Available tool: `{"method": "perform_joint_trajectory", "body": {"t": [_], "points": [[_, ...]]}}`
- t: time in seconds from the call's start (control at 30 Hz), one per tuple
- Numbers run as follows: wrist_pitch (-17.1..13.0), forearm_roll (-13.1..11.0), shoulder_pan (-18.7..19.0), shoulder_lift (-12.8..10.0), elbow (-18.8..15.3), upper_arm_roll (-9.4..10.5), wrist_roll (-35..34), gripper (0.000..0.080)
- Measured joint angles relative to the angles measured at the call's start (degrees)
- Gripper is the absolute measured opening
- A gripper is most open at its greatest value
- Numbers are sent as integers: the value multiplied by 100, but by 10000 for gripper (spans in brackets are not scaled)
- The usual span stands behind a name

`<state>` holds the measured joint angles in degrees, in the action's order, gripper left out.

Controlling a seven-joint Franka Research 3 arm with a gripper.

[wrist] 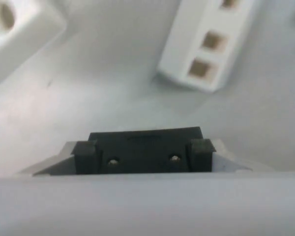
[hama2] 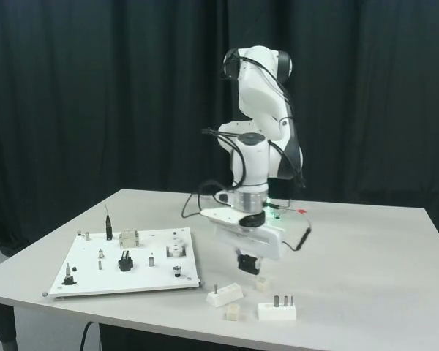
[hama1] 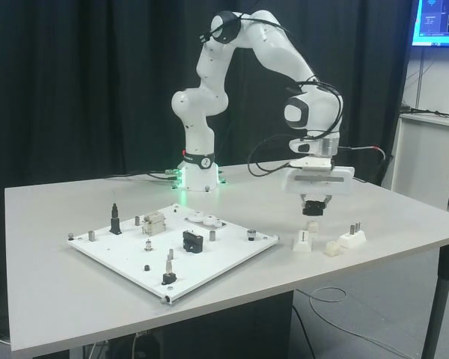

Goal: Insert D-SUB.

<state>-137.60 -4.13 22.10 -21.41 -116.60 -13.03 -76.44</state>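
Pincer (hama1: 312, 209): closed on a black plug (wrist: 145, 150), held low between the fingers, above the counter (hama1: 404, 217).
Plug axis: long side runs across the fingers.
White board (hama1: 232, 254): well apart, on the arm's far side from the small white blocks (hama1: 303, 241).
Socket: too small to pick out on the board.

The D-SUB connector (wrist: 145, 150) is a black, flat, wide block with two small round screws on its face. It sits level between the two black fingers (wrist: 85, 156) of the tool (hama1: 312, 207), held above the grey surface (hama1: 404, 217), over small white holders.
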Motion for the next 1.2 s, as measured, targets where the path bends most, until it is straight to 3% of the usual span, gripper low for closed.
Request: {"method": "perform_joint_trajectory", "body": {"t": [0.43,0.63,1.2], "points": [[130,221,-32,125,191,-630,-680,389],[174,295,-177,142,313,-820,-717,389],[321,345,-1025,142,754,-941,-885,389]]}}
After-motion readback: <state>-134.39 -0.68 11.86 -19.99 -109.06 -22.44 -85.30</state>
